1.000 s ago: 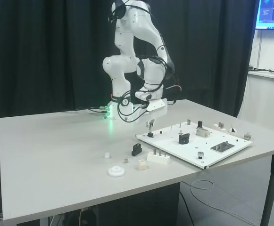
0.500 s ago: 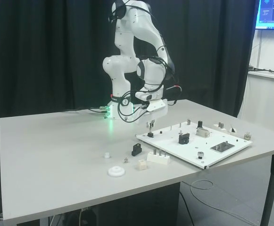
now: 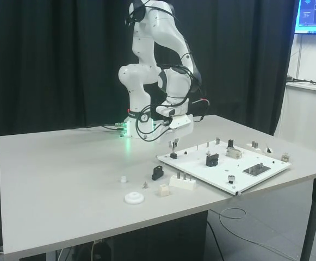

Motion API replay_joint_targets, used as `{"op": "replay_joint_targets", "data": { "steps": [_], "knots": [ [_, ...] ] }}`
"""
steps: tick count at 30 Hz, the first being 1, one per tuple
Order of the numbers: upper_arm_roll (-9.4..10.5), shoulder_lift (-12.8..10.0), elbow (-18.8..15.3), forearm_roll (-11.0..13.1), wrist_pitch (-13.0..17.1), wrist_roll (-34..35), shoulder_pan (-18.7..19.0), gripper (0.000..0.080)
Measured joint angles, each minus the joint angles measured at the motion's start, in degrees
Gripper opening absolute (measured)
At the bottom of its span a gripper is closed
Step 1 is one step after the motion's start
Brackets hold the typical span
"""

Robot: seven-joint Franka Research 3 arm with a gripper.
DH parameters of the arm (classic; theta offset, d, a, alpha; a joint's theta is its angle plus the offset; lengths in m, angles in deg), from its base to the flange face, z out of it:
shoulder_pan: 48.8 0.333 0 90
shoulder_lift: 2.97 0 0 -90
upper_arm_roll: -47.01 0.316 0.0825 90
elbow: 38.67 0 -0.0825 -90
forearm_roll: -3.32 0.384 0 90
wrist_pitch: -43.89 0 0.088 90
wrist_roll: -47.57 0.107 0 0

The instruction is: Insert Ethernet.

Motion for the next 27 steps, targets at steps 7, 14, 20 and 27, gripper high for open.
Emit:
{"op": "replay_joint_targets", "data": {
  "steps": [7, 14, 20, 27],
  "knots": [
    [-0.06, 0.0, 0.0, -0.1, 0.1, -0.1, 0.0, 0.0071],
    [-0.1, 0.0, 0.0, -0.2, 0.2, -0.1, 0.0, 0.0071],
    [-0.14, -0.3, 0.0, -0.2, 0.5, -0.1, 0.0, 0.0071],
    [-0.08, -0.5, 0.0, -0.2, 0.5, -0.1, 0.0, 0.0071]
  ]
}}
